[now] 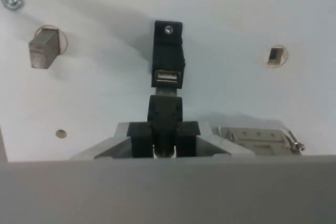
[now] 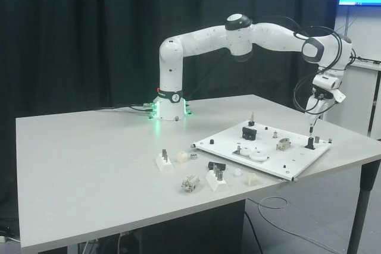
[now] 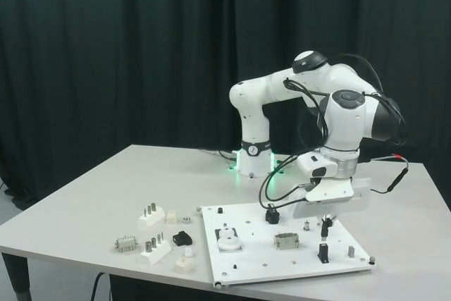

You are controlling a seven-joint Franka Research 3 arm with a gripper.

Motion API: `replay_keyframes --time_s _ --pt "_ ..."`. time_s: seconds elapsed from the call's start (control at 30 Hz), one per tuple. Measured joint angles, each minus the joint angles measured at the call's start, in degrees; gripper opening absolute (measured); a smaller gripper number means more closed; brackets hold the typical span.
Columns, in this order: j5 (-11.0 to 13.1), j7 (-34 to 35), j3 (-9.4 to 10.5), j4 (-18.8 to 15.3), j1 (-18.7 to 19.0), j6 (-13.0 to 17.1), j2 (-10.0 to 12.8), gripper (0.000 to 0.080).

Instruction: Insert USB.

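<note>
Jaws (image 1: 164, 132) clamped on the USB plug (image 1: 166, 109), its tip just short of the black socket (image 1: 168, 56) — white board (image 1: 226, 93) beneath

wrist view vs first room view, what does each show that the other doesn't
Only the wrist view shows the USB plug pinched between the black fingers, lined up just short of the open mouth of the black USB socket, plus a grey peg on the board.

Only the first room view shows the whole white arm, the grey table and the loose parts lying off the board.

Both show the white board and the gripper above it.
</note>
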Motion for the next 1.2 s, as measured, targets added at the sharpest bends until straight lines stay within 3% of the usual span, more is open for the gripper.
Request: replay_keyframes --time_s 1.2 --pt "0.01 -1.66 1.42 0.56 -1.06 1.12 0.0 0.0087"
